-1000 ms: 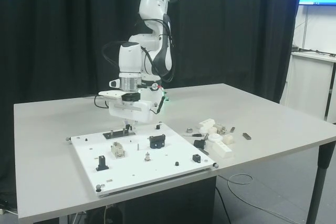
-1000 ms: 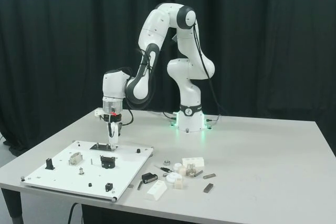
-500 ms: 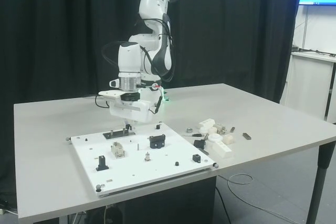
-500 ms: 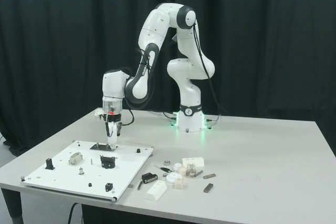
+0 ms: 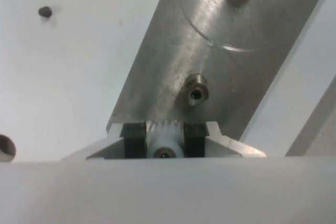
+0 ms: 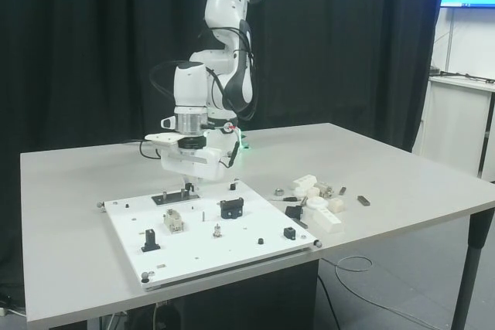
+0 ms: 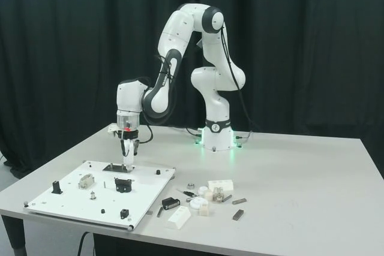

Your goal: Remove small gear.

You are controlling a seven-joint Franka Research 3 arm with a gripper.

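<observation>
Jaws clamped on small gear (image 5: 165,139), btwn both pads, just above metal plate (image 5: 220,40).

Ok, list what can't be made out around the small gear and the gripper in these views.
- Small gear, wrist view: only its toothed top shows between the black fingers; the gripper body hides the rest.
- Whether it has left its peg: cannot tell.
- Both room views: gear too small, hidden behind the gripper.
- Metal plate, wrist view: cut off by the edge.

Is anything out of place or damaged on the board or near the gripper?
Nothing stands out. The gripper holds the small gear over the metal plate, and the board lies flat.
</observation>
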